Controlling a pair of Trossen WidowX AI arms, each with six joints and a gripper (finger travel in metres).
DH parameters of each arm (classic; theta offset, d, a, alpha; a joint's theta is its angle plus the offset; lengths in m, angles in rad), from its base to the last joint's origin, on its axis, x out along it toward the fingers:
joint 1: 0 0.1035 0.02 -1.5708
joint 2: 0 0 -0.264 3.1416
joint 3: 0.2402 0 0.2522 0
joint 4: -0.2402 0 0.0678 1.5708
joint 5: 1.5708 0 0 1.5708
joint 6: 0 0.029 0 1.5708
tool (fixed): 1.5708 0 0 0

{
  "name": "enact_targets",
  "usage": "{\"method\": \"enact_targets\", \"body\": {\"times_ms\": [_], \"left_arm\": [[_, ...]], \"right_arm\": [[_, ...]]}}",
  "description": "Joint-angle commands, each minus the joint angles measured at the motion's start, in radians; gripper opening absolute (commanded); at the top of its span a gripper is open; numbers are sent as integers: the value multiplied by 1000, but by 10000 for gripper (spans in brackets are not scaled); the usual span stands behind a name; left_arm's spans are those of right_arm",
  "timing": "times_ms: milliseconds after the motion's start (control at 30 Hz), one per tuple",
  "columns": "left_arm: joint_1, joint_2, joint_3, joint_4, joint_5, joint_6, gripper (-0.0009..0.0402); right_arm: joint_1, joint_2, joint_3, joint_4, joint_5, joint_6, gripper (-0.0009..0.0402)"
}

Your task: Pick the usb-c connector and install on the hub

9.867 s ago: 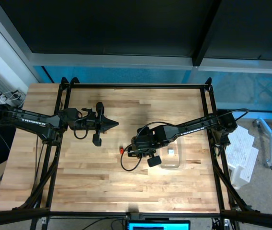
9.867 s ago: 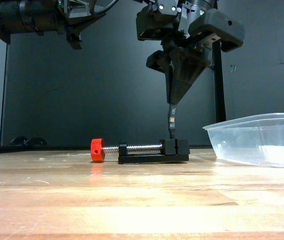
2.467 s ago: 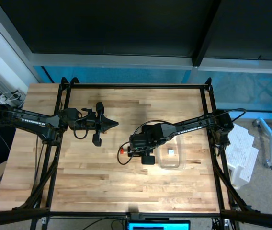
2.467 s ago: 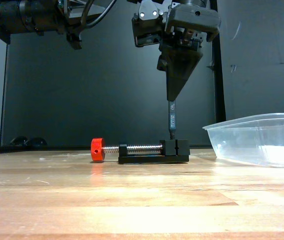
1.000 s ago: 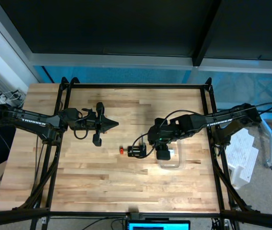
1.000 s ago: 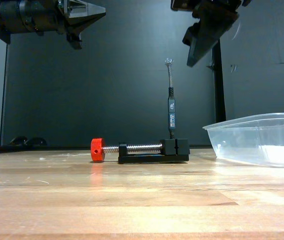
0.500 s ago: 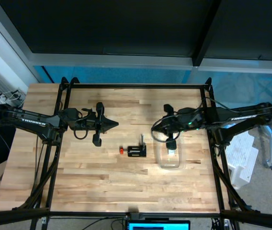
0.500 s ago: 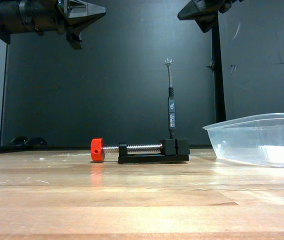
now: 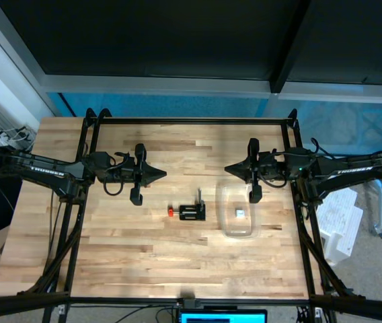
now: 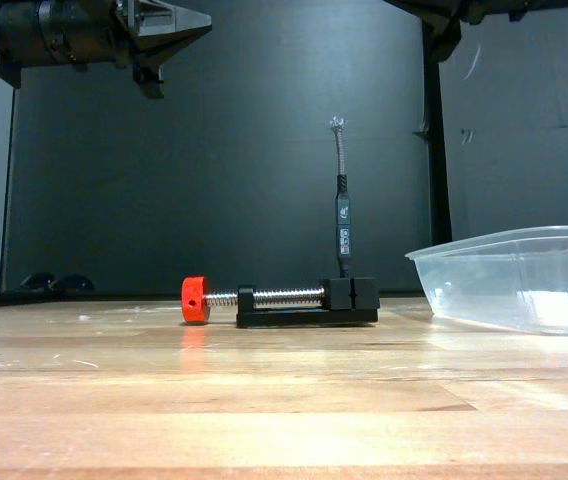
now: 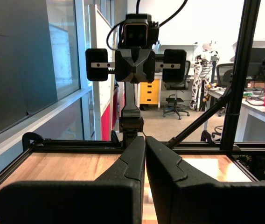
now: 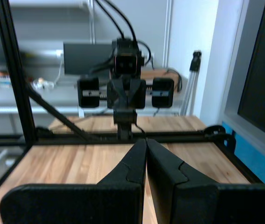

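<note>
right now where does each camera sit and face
High view: above near edge, looking down; left gripper left of centre, right gripper beyond clear plastic tray.
Low view: table height, level; left arm, right arm overhead; black usb-c connector upright, unheld, in the red-knobbed black clamp.
Left wrist view: past shut fingers toward right arm.
Right wrist view: past shut fingers toward left arm.
High, low share connector, clamp, tray.

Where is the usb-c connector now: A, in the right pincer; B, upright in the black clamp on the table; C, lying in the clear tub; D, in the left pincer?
B: the usb-c connector stands upright in the black clamp, while the left pincer and right pincer hang shut, high and clear of it.
</note>
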Motion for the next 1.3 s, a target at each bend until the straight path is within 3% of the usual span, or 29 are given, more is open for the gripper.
{"method": "enact_targets", "body": {"times_ms": [33, 100, 233, 500, 1300], "left_arm": [[0, 0, 0, 0, 0, 0, 0], [0, 0, 0, 0, 0, 0, 0], [0, 0, 0, 0, 0, 0, 0], [0, 0, 0, 0, 0, 0, 0], [0, 0, 0, 0, 0, 0, 0]], "right_arm": [[-7, -22, -68, 99, -9, 11, 0], [-21, -26, -95, 123, -11, 28, 0], [-65, -26, -126, 139, -87, 45, 0], [-89, -26, -138, 126, -114, 37, 0], [-88, -16, -127, 114, -113, 41, 0]]}}
